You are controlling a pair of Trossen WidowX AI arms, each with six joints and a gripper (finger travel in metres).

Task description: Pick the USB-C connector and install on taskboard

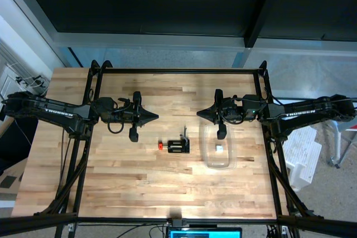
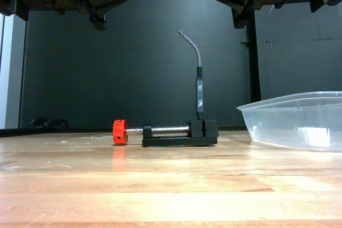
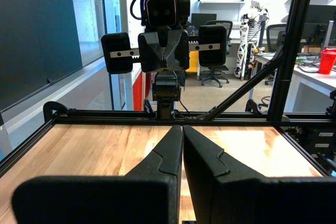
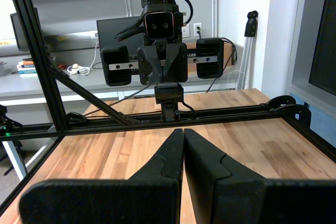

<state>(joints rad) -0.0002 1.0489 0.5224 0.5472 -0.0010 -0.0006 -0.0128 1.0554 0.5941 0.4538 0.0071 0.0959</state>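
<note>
The taskboard (image 1: 177, 146) is a small black clamp block (image 2: 179, 133) with a red-orange knob (image 2: 120, 132) on a threaded rod, lying mid-table. A slim dark USB-C connector (image 2: 199, 95) with a short braided cable stub stands upright in the block's right end, also seen from above (image 1: 182, 136). My left gripper (image 1: 155, 117) hovers high, left of and behind the block, shut on nothing (image 3: 182, 128). My right gripper (image 1: 198, 113) hovers high to the right, facing it, also shut and empty (image 4: 184, 130). Neither touches the taskboard.
A clear plastic tray (image 1: 208, 154) lies right of the block, below the right gripper, with a small white cube (image 1: 220, 148) inside; its wall (image 2: 278, 121) rises beside the block. A black frame (image 1: 178, 71) borders the table.
</note>
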